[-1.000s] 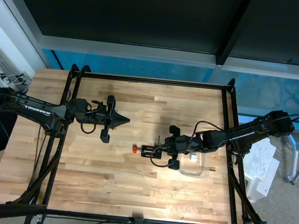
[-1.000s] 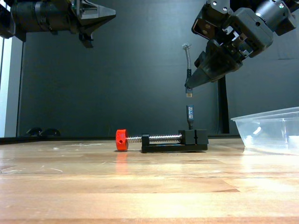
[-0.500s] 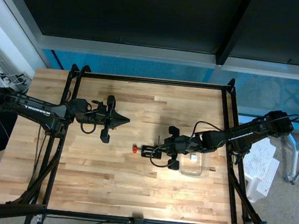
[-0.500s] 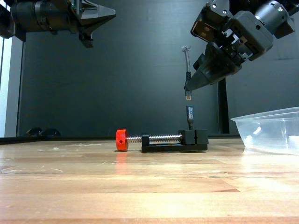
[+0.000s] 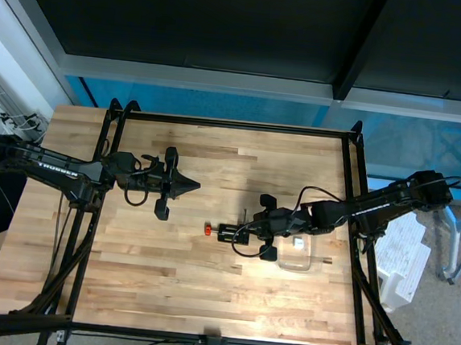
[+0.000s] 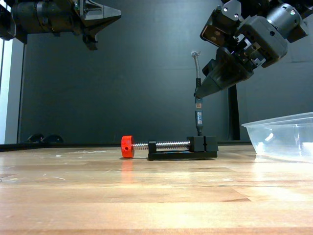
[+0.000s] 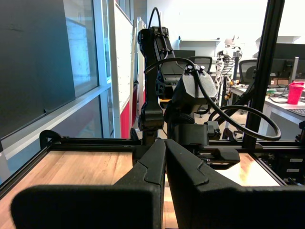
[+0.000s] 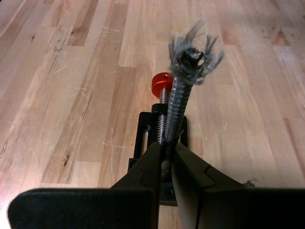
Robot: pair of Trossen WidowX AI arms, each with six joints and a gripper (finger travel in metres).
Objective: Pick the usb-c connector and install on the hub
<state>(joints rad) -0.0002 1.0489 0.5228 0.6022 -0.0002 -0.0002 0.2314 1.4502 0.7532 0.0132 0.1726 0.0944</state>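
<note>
Left claw (image 5: pixel 196 186), right claw (image 6: pixel 197 94) over tabletop (image 5: pixel 164 288)

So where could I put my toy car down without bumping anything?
The wide near strip of table, in front of the hub and clear tray, is bare. The far strip behind both arms is bare too. It's crowded mid-right: the right end effector holds the usb-c connector right over the hub. The left end effector hangs shut, high at mid-left.

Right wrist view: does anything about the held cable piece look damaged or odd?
Yes. The usb-c connector, held by the right gripper above the hub, has a braided stub whose free end is frayed into loose strands. The left gripper hangs shut, high at left.
</note>
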